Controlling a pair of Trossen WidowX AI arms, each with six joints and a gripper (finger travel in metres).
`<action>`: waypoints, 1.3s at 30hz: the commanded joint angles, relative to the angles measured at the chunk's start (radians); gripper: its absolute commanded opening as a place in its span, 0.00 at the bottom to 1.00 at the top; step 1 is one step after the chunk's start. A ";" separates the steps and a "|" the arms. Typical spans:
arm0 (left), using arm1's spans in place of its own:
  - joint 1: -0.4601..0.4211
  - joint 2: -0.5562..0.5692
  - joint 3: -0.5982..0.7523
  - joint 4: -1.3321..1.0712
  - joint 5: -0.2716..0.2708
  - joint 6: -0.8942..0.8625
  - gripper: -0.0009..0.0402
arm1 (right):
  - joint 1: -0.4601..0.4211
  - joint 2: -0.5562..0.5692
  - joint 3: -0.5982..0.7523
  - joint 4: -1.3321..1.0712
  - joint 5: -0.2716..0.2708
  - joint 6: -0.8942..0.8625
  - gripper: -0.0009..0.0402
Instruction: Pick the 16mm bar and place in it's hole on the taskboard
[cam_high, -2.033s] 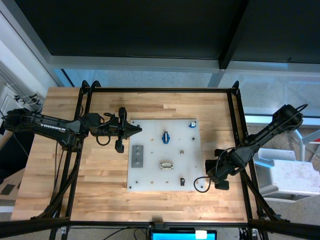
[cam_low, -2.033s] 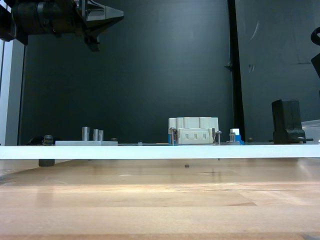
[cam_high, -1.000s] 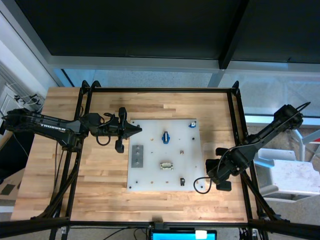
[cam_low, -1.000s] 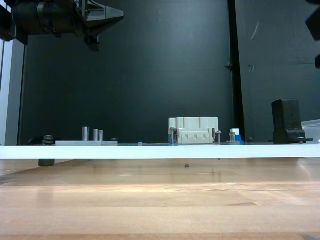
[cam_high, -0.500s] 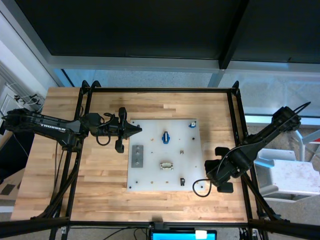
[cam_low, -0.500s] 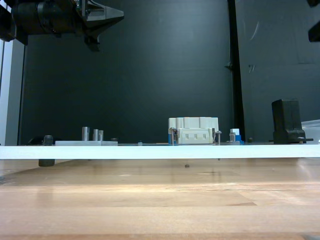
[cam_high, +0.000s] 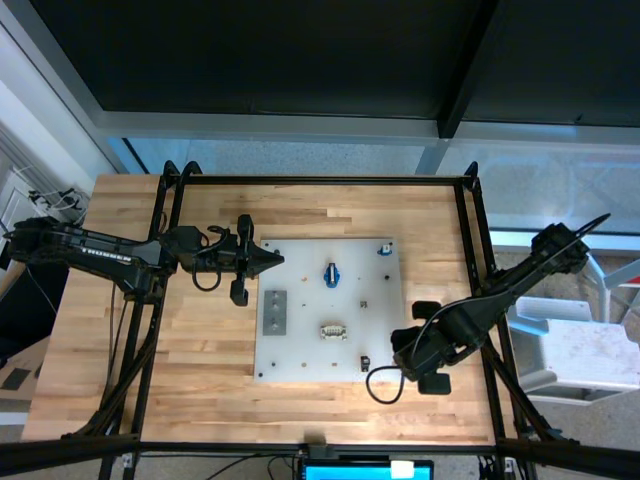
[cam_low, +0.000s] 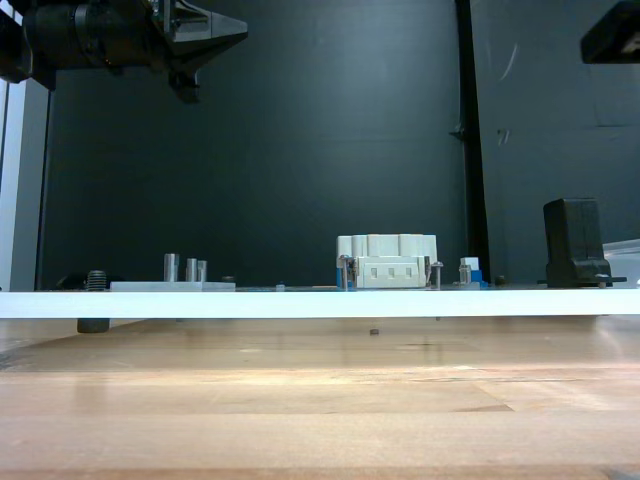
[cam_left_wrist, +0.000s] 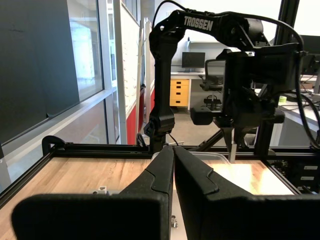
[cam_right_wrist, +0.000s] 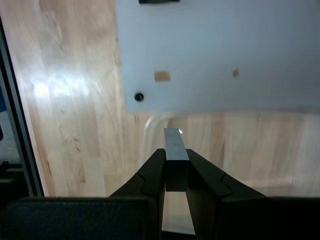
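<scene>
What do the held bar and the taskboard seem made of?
Bar, held in the right pincer above the board's near-right corner: likely metal, grey with a dull sheen. Taskboard: probably matte white plastic. Left pincer, shut, hovers at its far-left edge.

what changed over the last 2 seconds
The right gripper moved left across the table, toward the taskboard's right edge near its near corner. Its fingers are shut on the 16mm bar, which is clear of its hole. The left gripper, fingers shut, stayed above the board's far-left edge. Nothing on the board moved.
</scene>
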 joint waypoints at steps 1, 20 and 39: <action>0.000 0.000 0.000 0.000 0.000 0.000 0.02 | -0.009 0.018 0.010 0.001 -0.001 -0.001 0.02; 0.000 0.000 0.000 0.000 0.000 0.000 0.02 | -0.024 0.047 0.028 0.007 -0.004 0.002 0.02; 0.000 0.000 0.000 0.000 0.000 0.000 0.02 | -0.119 0.047 0.027 0.043 -0.045 -0.019 0.02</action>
